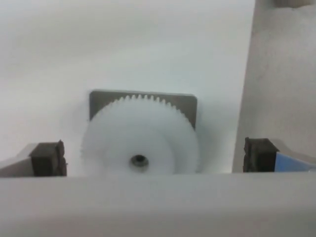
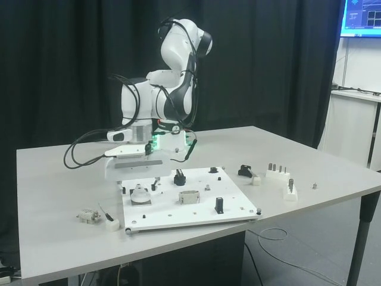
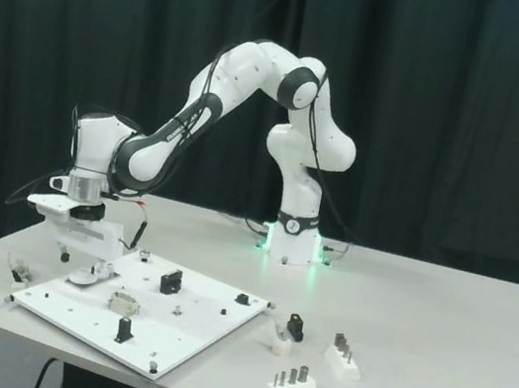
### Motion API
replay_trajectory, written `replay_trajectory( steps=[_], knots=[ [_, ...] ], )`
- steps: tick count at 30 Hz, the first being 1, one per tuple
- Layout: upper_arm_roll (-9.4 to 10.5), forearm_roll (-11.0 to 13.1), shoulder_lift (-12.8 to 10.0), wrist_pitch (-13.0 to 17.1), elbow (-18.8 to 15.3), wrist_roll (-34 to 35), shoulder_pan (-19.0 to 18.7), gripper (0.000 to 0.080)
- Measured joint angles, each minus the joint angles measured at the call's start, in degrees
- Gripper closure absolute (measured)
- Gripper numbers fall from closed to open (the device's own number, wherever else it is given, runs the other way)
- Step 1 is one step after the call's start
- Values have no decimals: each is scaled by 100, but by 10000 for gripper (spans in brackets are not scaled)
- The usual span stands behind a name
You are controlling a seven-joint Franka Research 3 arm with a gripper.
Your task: Insert large gear.
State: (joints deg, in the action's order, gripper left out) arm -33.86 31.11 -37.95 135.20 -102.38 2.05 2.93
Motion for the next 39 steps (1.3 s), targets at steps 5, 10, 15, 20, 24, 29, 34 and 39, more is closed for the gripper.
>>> replay_trajectory(
  steps=[5, 10, 15, 20, 24, 29, 34, 39],
  knots=[
    [0, -3, 0, 2, -32, -1, -25, 3],
    [0, -4, -1, 35, -86, -19, -42, 3],
    [0, -5, -3, 55, -114, -66, -48, 3],
    [0, -5, -6, 58, -116, -94, -52, 3],
    [0, -5, -6, 59, -116, -125, -57, 3],
    [1, -5, -6, 81, -116, -131, -65, 114],
    [6, -5, -6, 110, -116, -131, -73, 302],
    [22, -5, -6, 125, -117, -131, -76, 460]
  ],
)
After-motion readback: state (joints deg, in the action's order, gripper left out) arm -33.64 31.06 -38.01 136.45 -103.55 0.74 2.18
